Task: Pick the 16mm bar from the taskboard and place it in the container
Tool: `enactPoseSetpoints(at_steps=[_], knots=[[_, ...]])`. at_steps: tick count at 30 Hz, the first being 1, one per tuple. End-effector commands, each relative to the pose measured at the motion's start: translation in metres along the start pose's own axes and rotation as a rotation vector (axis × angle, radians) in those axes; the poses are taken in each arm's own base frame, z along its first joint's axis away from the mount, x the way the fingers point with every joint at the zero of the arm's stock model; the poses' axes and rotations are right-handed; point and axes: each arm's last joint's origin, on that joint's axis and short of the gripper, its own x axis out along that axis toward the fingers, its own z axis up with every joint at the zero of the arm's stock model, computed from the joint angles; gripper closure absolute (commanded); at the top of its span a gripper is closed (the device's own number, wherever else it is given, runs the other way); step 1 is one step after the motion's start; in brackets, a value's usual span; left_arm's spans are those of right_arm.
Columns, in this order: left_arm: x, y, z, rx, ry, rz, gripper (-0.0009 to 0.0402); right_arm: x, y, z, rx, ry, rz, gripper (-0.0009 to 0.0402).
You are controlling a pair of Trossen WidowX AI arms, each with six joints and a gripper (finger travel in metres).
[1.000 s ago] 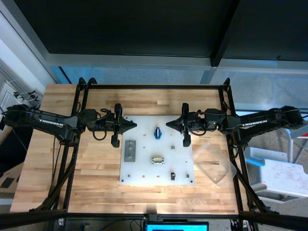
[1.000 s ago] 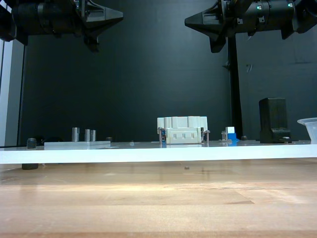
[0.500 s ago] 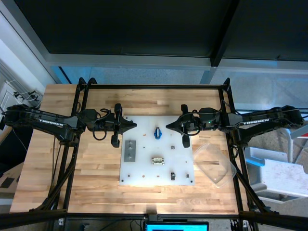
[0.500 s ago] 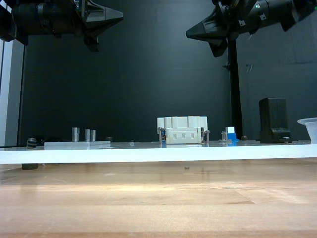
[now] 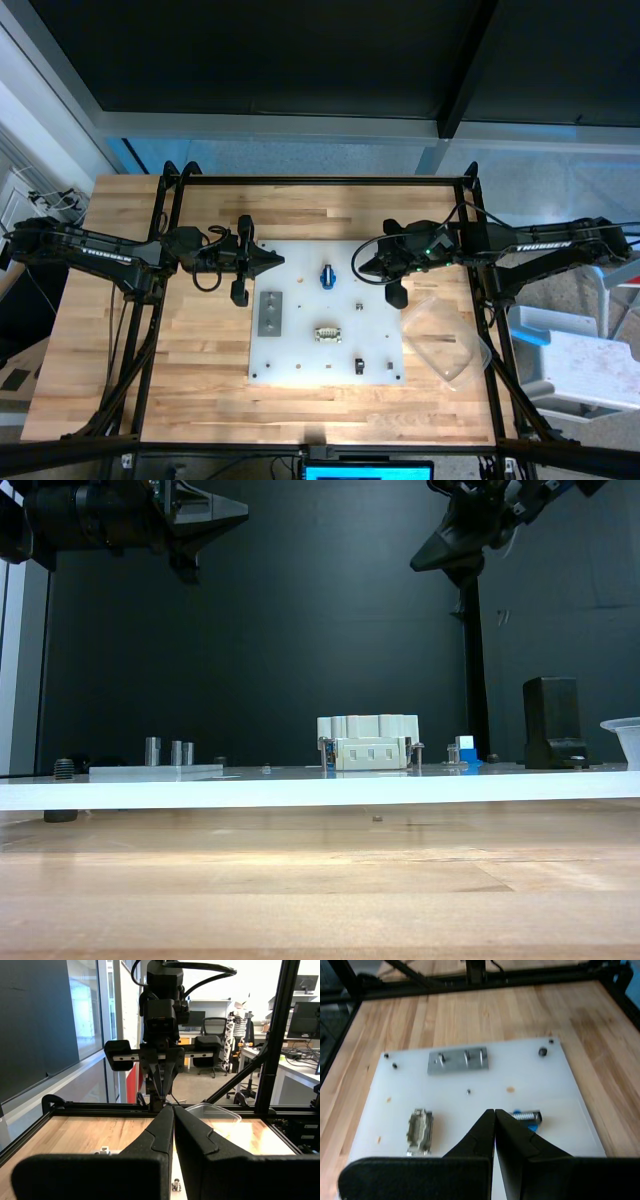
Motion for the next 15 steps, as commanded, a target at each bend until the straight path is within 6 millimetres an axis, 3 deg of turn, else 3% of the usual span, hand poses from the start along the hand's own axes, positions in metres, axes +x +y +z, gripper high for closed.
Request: enactPoseSetpoints(at_steps=[1,15], knots=[[0.000,0.000,0.000,0.000,0.000,0.000,0.0393,-0.005,0.001,0.002,-0.003,0.041,-0.002,0.0393],[0.000,0.000,0.000,0.000,0.000,0.000,0.0393,-0.003,0.012,-0.003,0.033,0.275,-0.025,0.0393]])
